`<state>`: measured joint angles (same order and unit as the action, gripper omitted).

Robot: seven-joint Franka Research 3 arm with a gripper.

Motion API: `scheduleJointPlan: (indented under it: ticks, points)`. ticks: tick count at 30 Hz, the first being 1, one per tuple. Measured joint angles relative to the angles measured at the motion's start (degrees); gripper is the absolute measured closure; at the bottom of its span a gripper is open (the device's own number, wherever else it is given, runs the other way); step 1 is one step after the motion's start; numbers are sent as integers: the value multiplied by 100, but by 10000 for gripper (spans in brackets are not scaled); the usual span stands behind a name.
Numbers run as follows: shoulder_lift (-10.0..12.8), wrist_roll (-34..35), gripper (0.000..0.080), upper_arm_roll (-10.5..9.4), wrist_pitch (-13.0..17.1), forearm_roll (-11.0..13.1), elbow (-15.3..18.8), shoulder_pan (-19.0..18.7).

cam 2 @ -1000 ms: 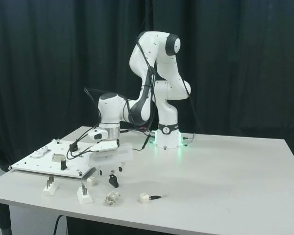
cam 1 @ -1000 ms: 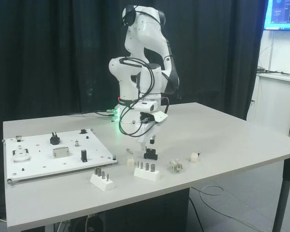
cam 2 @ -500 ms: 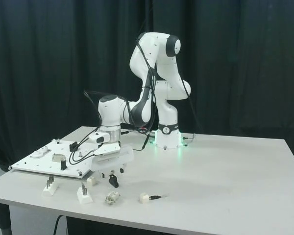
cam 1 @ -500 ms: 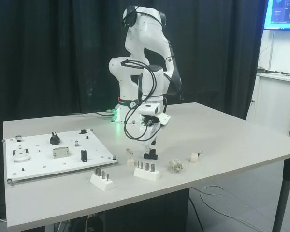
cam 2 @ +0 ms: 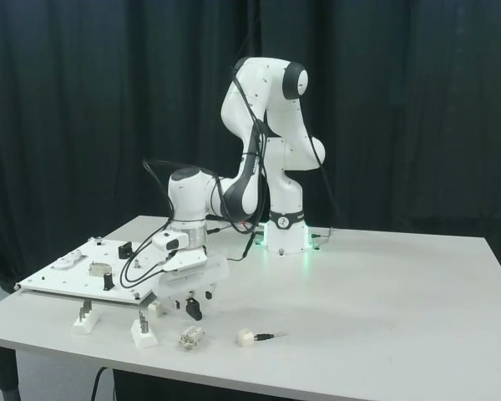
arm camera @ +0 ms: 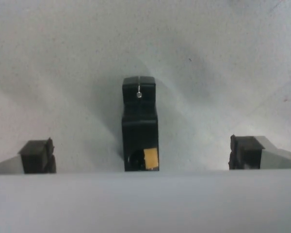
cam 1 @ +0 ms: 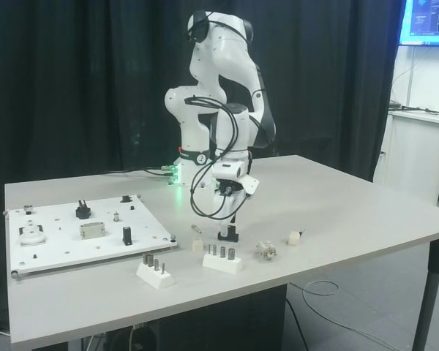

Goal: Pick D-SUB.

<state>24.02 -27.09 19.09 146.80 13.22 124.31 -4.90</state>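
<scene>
Black blocky connector [arm camera: 140, 127] between wide-spread tool [arm camera: 140, 154] fingertips.

Connector [cam 1: 227, 235] on table [cam 1: 336, 212], between spread fingers [arm camera: 37, 156]; D-SUB [cam 1: 266, 250] beside it.

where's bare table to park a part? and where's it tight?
Free: the grey table from the arm's base out to its far edges, beyond the small white block. Also the strip behind the white board. Tight: the front edge, where two white pin holders, the metal connector and the black part under the gripper cluster.
</scene>
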Motion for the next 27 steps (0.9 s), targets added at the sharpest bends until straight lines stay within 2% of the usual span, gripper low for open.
scheduleJointPlan:
  ticks: [17,18,23,24,27]
  points:
    - [155,-74,3,-2,86,200,-39,0]
    - [164,-81,90,-2,96,218,-40,0]
    - [192,-112,90,-2,116,233,-46,0]
    - [194,-114,274,-2,117,235,-46,0]
    - [198,-118,274,-2,119,244,-47,0]
